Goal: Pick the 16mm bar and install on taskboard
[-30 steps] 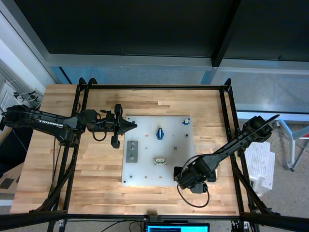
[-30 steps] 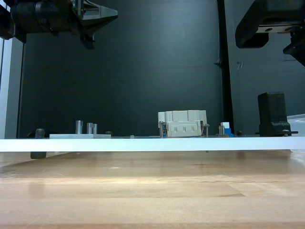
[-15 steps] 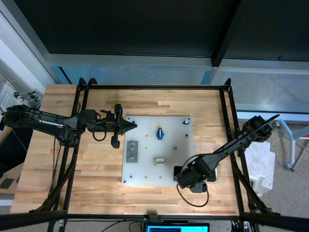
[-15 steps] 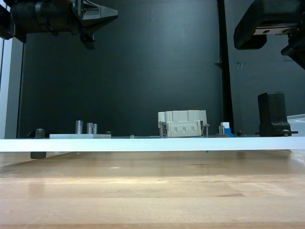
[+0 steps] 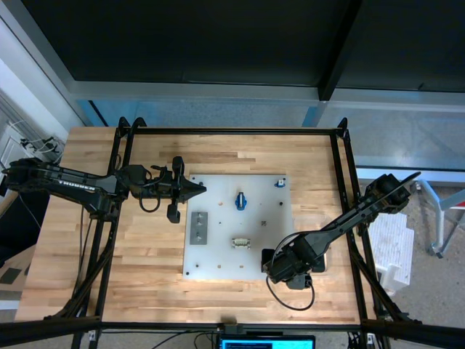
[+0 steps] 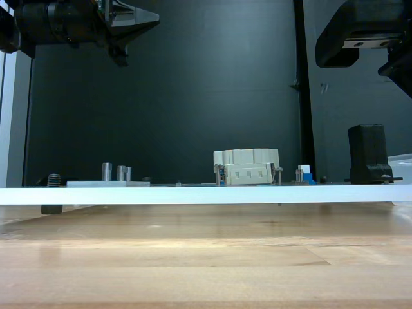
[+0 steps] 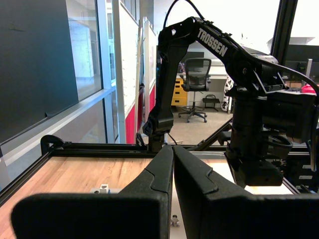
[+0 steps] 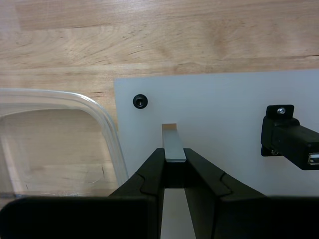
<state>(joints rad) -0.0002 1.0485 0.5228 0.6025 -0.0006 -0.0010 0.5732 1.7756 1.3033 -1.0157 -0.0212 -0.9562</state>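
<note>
My right gripper (image 8: 174, 154) is shut on the 16mm bar (image 8: 174, 143), a short grey metal rod that sticks out past its fingertips. The bar hangs over the near right corner of the white taskboard (image 8: 224, 114), beside a black screw (image 8: 140, 101). From above, the right gripper (image 5: 272, 263) sits at that corner of the taskboard (image 5: 218, 251), and the bar itself is hidden there. My left gripper (image 5: 197, 187) hovers high over the board's far left edge, shut and empty (image 7: 172, 149).
The board carries a grey block (image 5: 198, 227), a blue knob (image 5: 241, 200), a beige connector (image 5: 240, 243) and a black connector (image 8: 290, 138). A clear plastic tray (image 8: 107, 130) lies just off the board's right edge. Black frame rails ring the wooden table.
The right gripper has drifted very slightly with the bar still held. The left arm has not moved.
</note>
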